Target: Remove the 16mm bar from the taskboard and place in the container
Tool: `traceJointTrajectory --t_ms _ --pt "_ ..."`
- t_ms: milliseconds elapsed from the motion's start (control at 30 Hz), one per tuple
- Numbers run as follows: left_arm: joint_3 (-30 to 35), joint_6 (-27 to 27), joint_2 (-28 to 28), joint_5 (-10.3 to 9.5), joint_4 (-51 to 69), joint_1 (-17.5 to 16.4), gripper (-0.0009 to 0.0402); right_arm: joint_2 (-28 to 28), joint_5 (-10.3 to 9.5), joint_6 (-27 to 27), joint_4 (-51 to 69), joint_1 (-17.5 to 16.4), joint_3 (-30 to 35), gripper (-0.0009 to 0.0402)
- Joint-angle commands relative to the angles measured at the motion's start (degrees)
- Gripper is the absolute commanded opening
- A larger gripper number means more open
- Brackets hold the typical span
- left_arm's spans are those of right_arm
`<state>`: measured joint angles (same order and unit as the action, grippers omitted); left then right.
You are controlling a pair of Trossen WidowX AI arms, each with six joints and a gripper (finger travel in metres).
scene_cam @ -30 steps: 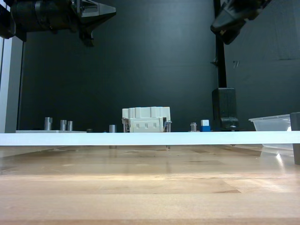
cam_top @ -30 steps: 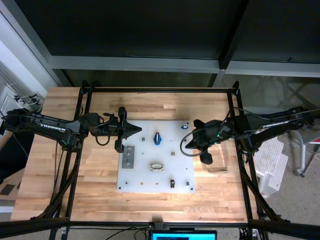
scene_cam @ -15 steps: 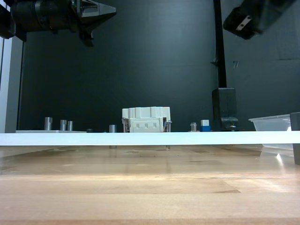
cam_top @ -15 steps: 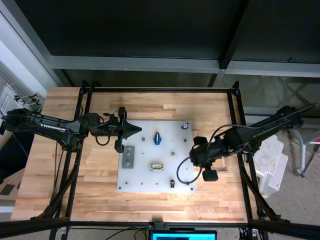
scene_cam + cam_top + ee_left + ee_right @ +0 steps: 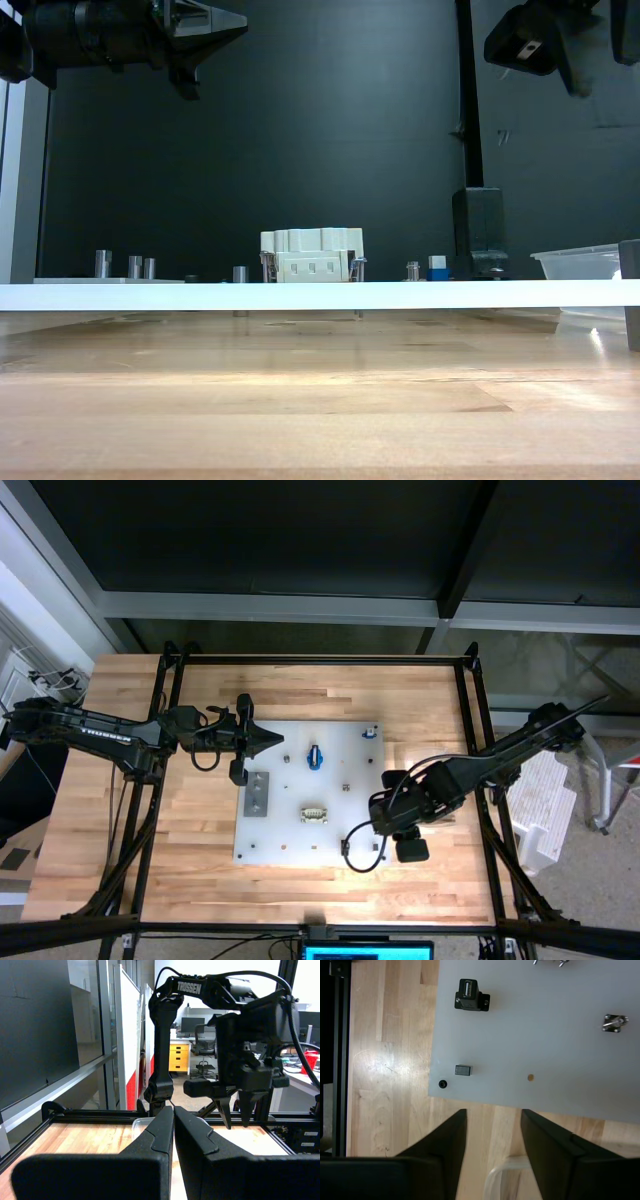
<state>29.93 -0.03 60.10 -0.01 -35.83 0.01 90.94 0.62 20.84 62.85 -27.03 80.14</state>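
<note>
The right arm (image 5: 161,1040) bears the word TROSSEN.

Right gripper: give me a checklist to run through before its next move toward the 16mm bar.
1. Fingers of the right gripper open: ok.
2. Nothing between those fingers: ok.
3. Positioned over a peg: not ok; it hangs above the near right corner of the flat white square taskboard.
4. 16mm bar identified: cannot tell; several small grey metal pegs stand on the board.
5. Clear rectangular plastic container in place right of the board: ok.
6. Left gripper out of the way: ok; shut, raised over the far left corner.
</note>
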Motion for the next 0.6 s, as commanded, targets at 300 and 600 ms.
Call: traceJointTrajectory --t_ms 300,600 --pt "0.02 0.00 0.02 0.00 0.00 -0.02 0.0000 3.48 2.84 2.12 -0.22 -2.25 1.42 0.0268" --pt "0.02 0.00 0.02 0.00 -0.02 -0.02 0.0000 6.34 2.97 6.47 -0.83 -3.26 1.46 0.0316"
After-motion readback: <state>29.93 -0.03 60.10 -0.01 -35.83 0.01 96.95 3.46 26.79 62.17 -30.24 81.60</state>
